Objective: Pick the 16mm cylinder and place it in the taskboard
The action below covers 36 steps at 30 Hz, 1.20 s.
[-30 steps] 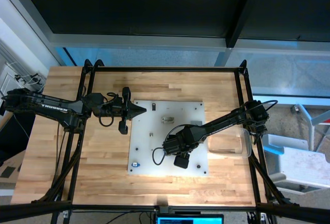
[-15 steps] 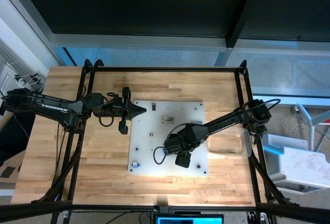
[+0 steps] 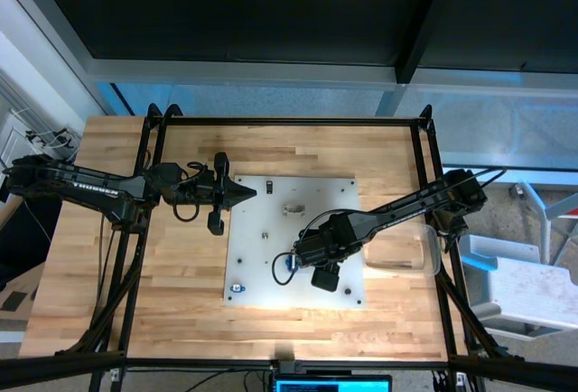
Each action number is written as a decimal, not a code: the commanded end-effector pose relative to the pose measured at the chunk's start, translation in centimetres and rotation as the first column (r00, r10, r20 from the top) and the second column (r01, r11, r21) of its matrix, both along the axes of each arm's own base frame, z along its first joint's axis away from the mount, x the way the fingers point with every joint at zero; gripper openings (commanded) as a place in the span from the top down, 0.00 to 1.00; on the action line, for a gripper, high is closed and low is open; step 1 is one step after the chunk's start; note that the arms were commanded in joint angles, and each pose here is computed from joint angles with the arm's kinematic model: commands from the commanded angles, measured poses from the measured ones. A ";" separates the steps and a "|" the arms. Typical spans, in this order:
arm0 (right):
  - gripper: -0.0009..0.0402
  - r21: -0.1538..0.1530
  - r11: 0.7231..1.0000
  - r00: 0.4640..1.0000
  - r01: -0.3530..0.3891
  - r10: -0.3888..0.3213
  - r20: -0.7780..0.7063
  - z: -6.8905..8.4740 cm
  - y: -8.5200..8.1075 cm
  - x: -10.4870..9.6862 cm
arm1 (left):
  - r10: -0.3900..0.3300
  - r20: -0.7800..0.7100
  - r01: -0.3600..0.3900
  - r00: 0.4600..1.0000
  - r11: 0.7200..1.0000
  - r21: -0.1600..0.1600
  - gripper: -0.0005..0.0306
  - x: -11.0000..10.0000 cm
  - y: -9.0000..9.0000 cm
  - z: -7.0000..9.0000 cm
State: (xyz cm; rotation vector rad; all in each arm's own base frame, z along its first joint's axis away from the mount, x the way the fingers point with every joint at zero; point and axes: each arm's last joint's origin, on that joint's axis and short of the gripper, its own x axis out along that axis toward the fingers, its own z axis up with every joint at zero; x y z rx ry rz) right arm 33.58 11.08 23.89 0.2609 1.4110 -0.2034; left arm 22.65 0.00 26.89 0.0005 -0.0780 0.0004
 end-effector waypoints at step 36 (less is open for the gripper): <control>0.55 0.016 1.000 0.999 -0.003 0.002 0.053 2.9 -0.5 -1.7 | 0.000 0.000 0.000 1.000 1.000 0.000 0.98 0.0 0.0 0.0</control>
